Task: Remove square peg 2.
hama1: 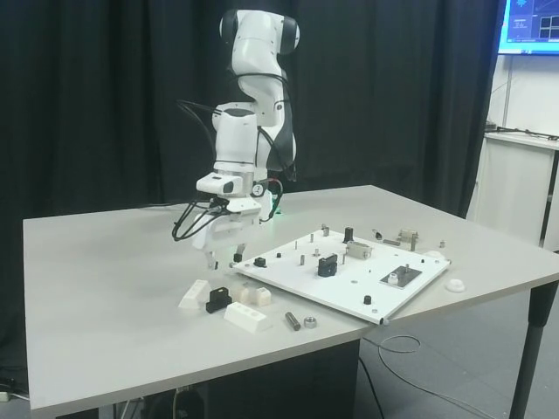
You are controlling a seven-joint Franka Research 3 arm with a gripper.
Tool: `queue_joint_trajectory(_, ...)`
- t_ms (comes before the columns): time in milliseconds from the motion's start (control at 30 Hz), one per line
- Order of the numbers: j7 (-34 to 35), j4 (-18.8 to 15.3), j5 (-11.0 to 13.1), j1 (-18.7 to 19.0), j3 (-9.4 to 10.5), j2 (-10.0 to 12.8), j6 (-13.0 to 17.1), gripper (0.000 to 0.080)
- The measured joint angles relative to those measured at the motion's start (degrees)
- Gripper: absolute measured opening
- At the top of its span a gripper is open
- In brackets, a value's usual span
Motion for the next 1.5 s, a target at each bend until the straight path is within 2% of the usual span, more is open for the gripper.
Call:
queue_joint_trajectory(433,0.1,1.4,0.9,0.0,0.00,0.0,0.0,0.0800)
queue_joint_trajectory(1500,-1.0,4.3,1.1,0.0,1.23,0.4,-0.1,0.0800)
